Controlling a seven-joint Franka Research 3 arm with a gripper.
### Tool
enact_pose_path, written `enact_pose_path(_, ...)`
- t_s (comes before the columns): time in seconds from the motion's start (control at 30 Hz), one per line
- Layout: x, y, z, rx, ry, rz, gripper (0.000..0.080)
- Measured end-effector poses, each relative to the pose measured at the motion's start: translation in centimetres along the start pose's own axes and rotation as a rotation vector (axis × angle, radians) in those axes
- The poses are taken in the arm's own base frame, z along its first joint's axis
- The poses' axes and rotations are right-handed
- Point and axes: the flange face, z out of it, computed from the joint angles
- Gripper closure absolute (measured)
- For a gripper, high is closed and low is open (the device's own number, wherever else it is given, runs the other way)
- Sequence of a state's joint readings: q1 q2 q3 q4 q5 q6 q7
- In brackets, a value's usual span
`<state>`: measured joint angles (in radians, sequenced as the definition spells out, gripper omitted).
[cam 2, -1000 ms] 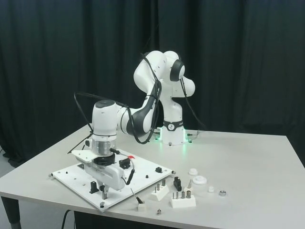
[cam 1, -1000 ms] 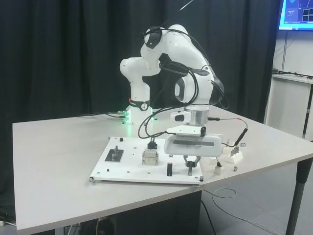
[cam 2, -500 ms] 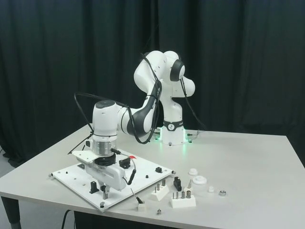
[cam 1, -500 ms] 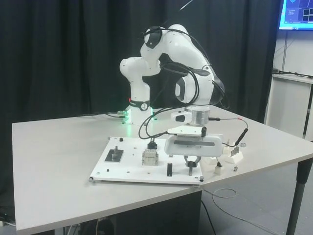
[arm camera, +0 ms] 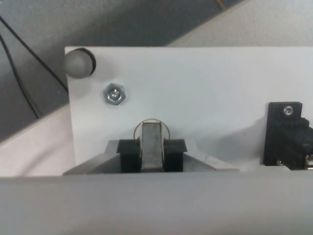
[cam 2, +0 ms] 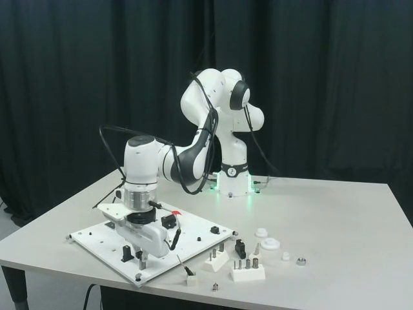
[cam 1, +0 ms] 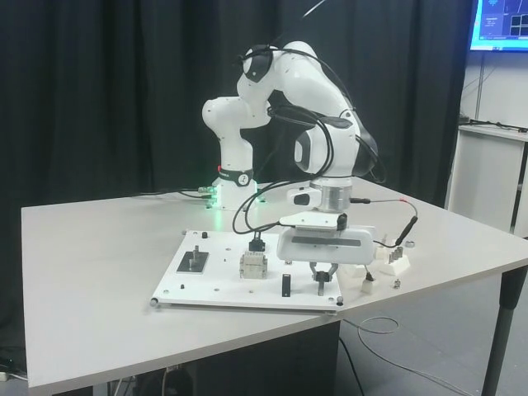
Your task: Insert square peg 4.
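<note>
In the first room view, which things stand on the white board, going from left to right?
Grey block with a small post → grey connector block → black upright piece → square peg held in the gripper.

Lighting: even, bright overhead; soft shadows under arm (cam 1: 318, 124) on board (cam 1: 223, 276). Green glow at base (cam 2: 232, 187). Wrist view: foreground blurred.

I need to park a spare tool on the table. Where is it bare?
Bare: the table beside the board, away from the claw. Crowded: the corner by the peg holders and washers.
</note>
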<state>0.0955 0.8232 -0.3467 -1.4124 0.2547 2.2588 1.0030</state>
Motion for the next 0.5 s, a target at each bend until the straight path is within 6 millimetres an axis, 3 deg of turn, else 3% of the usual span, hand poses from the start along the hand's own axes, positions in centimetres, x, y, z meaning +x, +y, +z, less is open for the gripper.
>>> enact_pose_path(0.5,0.29,0.14,0.06,0.008,-0.014,0.026,0.0706)
